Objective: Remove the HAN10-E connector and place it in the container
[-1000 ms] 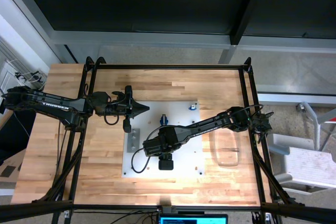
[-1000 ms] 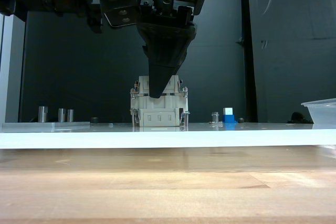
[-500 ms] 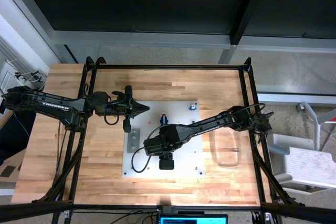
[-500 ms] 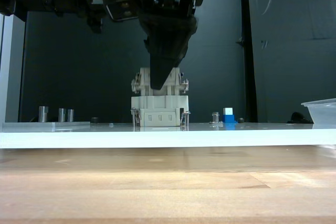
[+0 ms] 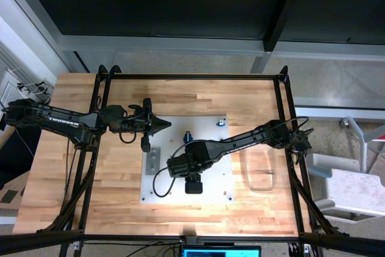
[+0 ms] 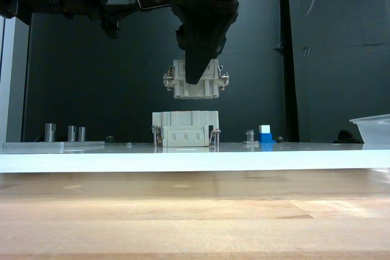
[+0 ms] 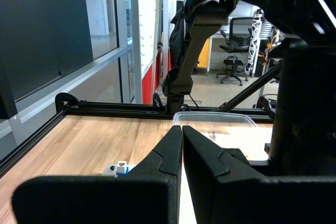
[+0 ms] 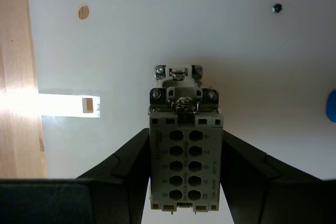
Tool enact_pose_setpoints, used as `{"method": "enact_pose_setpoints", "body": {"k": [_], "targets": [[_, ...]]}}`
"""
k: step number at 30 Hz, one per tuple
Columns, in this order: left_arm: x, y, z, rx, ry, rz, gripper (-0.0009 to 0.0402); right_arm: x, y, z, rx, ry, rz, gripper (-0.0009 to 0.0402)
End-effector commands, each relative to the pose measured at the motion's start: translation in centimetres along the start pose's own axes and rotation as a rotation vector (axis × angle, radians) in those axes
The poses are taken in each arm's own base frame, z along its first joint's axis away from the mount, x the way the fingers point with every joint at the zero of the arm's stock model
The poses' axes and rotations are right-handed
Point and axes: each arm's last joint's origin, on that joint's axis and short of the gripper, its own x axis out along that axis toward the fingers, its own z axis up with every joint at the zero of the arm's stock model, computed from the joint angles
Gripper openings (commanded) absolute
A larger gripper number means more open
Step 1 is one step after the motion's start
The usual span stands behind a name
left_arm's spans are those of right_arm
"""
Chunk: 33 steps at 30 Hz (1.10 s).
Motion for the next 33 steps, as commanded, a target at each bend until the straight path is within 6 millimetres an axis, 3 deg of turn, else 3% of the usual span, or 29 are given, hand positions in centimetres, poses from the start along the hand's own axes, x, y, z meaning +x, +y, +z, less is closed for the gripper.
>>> {"method": "enact_pose_setpoints", "body": {"k": [1,15,33], "targets": [[0.0,0.0,0.0,0.0,0.0,0.0,0.0,-0.7,-0.1,-0.2,0.009,-0.014,-0.009,0.0048],[0.0,0.0,0.0,0.0,0.0,0.0,0.0,-2.5,-0.7,-2.9,0.131,-0.055,-0.009,0.0047],[0.0,0.0,0.0,0.0,0.0,0.0,0.0,-4.9,-2.0,-10.8,0.188,-0.059,-0.021,0.0047]]}}
